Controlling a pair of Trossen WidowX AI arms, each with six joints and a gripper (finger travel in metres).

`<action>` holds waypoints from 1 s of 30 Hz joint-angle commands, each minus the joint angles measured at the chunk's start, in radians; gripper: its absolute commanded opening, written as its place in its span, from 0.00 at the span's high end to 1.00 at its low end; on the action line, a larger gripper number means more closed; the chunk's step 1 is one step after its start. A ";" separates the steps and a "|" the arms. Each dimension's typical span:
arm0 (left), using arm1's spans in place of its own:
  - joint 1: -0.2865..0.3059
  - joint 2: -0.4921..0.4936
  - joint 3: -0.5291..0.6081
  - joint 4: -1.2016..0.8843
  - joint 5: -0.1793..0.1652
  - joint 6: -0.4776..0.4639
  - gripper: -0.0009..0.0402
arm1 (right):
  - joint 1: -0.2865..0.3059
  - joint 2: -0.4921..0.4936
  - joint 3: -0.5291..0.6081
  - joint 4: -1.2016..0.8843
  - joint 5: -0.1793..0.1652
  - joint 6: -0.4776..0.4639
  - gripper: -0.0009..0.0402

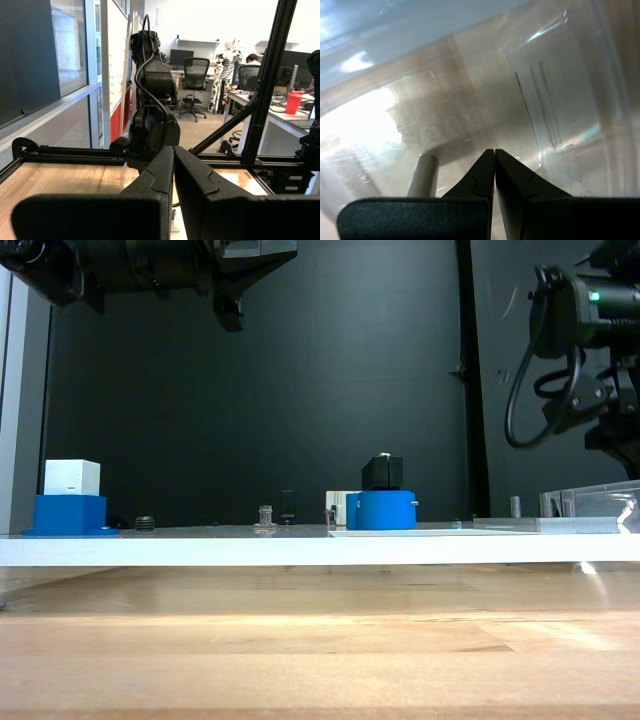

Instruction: Pick the 16mm cylinder and install on the taskboard

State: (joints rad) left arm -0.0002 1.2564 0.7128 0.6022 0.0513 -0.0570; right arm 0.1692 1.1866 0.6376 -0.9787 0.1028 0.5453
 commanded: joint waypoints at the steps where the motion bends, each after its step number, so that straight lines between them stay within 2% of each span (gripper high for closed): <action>1: 0.000 0.000 0.000 0.000 0.000 0.000 0.98 | 0.001 0.000 0.037 -0.023 0.000 0.000 0.98; 10: 0.000 0.000 0.000 0.000 0.000 0.000 0.98 | 0.002 0.000 0.098 -0.059 -0.006 0.001 0.98; 16: 0.000 0.000 0.000 0.000 0.000 0.000 0.98 | 0.002 0.000 0.106 -0.066 -0.053 0.002 0.98; 25: 0.000 0.000 0.000 0.000 0.000 0.000 0.98 | 0.007 0.000 0.106 -0.067 -0.054 0.008 0.97; 30: 0.000 0.000 0.000 0.000 0.000 0.000 0.98 | 0.011 0.000 0.107 -0.065 -0.051 0.009 0.89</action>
State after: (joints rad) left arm -0.0002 1.2560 0.7128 0.6022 0.0513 -0.0574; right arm 0.1787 1.1866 0.7444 -1.0451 0.0490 0.5533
